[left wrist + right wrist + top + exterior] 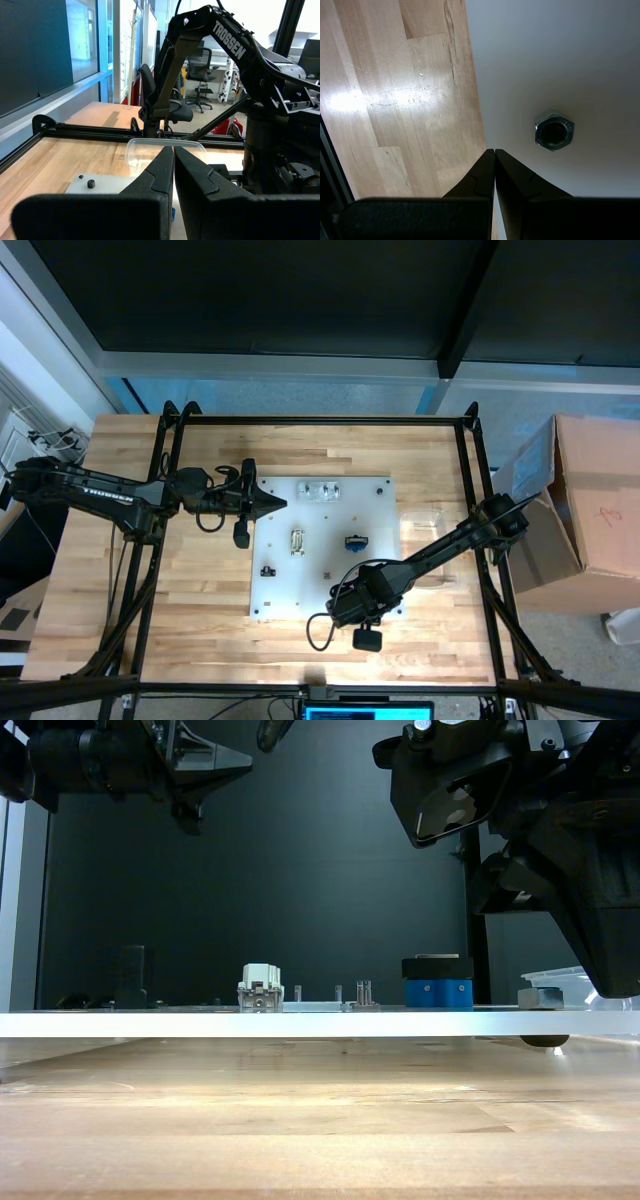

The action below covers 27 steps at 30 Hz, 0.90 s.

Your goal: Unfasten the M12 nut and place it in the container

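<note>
- A wooden tabletop [200, 600] is seen in front of a dark back wall, and a white board [285, 590] is laid in its middle.
- The left gripper [173, 149] is held high over the far left edge of the board, well apart from the nut. Its jaws are pressed together and nothing is held between them.
- The right gripper [495, 150] is lowered over the near right edge of the board and is pointed downward. Its jaws are also closed together, with nothing between them.
- The M12 nut [554, 131] is seen just beside the right jaws and is not touched by them. It sits flat on the white board with a dark centre. Whether it is on its stud or only lying free cannot be told.
- The clear container [420, 520] is placed on the tabletop just beside the right edge of the board. No nut is seen in the part of it that shows.
- The step in hand is judged to be the unfastening, as no grip on the nut is made yet.
- For the next move, the right jaws would probably need to be opened and shifted sideways until the nut lies between them. They could then be closed on two opposite flats before any turning is tried.
</note>
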### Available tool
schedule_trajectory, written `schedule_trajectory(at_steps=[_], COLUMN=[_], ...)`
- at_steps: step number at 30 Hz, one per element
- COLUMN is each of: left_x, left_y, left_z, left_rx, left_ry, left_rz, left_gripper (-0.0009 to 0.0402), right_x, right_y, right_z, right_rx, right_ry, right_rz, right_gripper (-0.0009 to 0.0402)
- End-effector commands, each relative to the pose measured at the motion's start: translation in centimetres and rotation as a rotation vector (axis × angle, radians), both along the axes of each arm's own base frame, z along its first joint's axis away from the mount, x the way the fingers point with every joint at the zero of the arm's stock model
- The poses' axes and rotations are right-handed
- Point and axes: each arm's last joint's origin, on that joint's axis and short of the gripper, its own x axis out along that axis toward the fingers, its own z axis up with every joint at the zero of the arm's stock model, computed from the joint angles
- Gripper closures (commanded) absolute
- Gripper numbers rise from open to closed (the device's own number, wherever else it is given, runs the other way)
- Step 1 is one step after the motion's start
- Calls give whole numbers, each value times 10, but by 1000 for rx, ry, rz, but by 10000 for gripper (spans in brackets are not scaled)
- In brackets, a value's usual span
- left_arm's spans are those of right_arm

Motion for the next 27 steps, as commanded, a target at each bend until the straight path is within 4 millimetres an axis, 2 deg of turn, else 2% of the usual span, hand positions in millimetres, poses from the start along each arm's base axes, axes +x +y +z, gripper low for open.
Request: schedule_trajectory(at_steps=[1, 19, 27], left_x=[0, 0, 0], left_y=[0, 0, 0], left_z=[0, 0, 0], left_rx=[0, 0, 0], left_ry=[-1, -1, -1], left_rz=[0, 0, 0], left_gripper=[393, 393, 393], right_x=[-1, -3, -3], right_y=[-3, -19, -19], right_z=[-1, -4, -4], right_rx=[-36, -255, -257], right_ry=[8, -14, -14], right_rz=[-7, -44, -44], right_gripper=[393, 393, 393])
